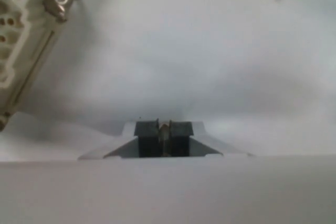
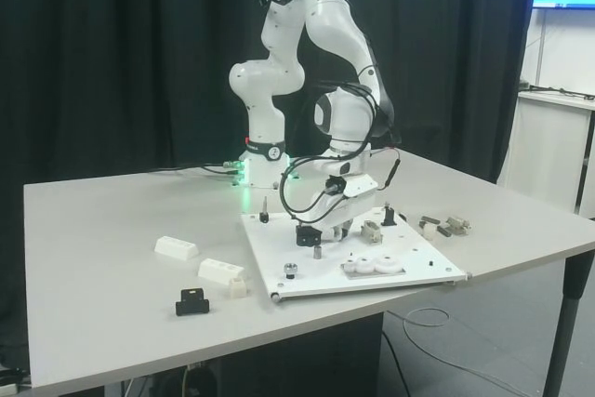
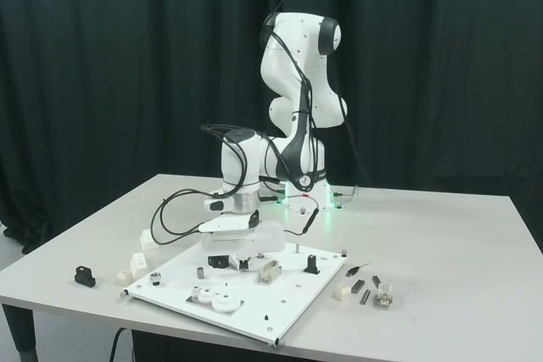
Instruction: Remove square peg 1.
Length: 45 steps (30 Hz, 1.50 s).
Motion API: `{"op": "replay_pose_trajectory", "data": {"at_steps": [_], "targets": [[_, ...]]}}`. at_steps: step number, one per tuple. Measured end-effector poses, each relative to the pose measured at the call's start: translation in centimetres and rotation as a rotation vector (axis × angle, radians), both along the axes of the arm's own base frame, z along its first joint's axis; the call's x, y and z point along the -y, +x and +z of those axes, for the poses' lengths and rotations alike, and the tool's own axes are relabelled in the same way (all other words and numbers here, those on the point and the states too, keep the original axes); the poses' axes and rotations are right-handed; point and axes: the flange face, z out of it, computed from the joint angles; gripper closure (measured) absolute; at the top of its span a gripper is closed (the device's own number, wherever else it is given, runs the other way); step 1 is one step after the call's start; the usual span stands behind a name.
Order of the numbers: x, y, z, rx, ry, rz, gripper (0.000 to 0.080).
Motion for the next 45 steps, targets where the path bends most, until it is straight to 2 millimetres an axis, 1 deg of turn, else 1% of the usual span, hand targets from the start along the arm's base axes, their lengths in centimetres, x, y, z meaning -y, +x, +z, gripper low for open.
{"op": "replay_pose_trajectory", "data": {"at_steps": [13, 23, 25, 40, 45], "targets": [[0.04, 0.04, 0.06, -0.005, 0.002, -0.001, 0.0765], [0.18, 0.18, 0.62, -0.016, 0.006, -0.002, 0.0765], [0.2, 0.21, 0.67, -0.019, 0.007, -0.002, 0.0775], [0.22, 0.21, 0.68, -0.021, 0.007, -0.003, 0.0775], [0.19, 0.21, 0.68, -0.022, 0.007, 0.033, 0.0776]]}}
